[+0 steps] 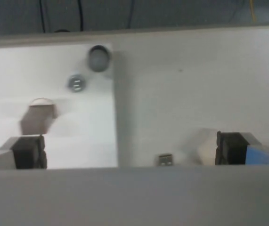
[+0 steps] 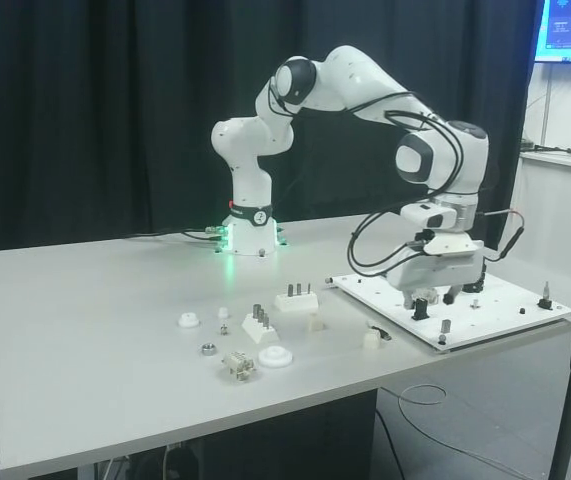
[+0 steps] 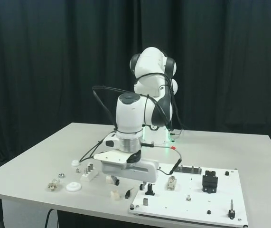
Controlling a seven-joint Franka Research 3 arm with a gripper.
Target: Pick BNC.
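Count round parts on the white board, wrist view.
2: larger round part at the board edge, smaller round part beside it. Others may sit out of view.

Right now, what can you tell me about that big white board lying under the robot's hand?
The white board is a flat rectangular plate lying on the grey table, near one end of it. Its surface looks smooth and hard. Several small black and grey fittings stand on it, among them a black block and a small upright post near a corner. The gripper hangs low over the board's edge, fingers apart, holding nothing.
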